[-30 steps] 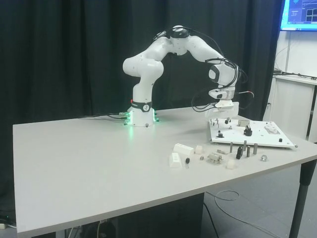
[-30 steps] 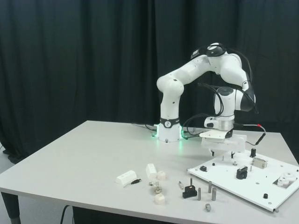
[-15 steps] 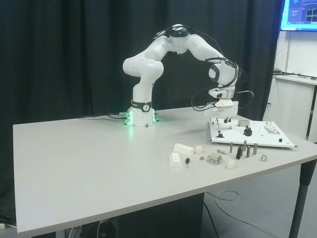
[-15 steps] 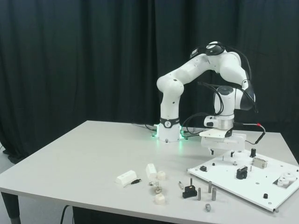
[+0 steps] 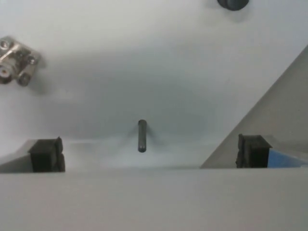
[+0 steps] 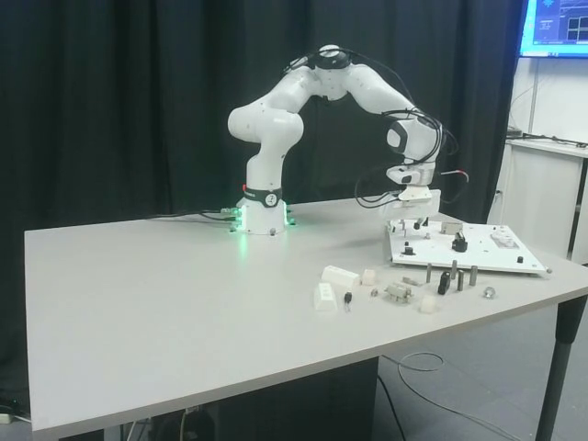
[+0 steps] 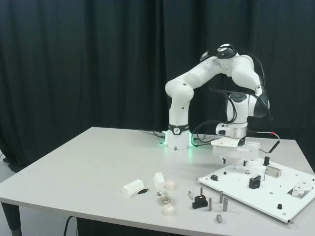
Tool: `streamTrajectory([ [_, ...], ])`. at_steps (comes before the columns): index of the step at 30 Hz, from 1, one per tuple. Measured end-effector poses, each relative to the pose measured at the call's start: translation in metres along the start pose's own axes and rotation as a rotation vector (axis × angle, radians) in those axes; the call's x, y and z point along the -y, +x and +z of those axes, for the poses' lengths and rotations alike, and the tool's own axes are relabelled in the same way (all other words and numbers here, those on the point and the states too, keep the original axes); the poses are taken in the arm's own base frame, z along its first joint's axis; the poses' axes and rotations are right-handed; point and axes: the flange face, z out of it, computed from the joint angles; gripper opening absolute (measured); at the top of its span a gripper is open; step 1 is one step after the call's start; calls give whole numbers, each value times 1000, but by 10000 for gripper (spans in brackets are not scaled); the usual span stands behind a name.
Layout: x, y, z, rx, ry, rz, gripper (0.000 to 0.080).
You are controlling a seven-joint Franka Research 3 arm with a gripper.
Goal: Remove round peg 1.
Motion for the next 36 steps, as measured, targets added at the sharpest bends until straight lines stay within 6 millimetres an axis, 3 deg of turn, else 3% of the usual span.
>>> streamTrajectory([
  [10,1,0,2,-12,6,-3,800],
  [11,1,0,2,-14,7,-3,704],
  [15,1,-1,5,-19,6,-6,704],
  [16,1,-1,5,-20,6,-7,546],
  [25,2,-2,7,-26,5,-10,546],
  [26,2,-2,8,-26,5,-10,168],
  [31,2,-3,8,-26,9,-12,168],
  [32,3,-4,8,-26,10,-13,45],
  [36,3,-4,7,-26,14,-14,45],
])
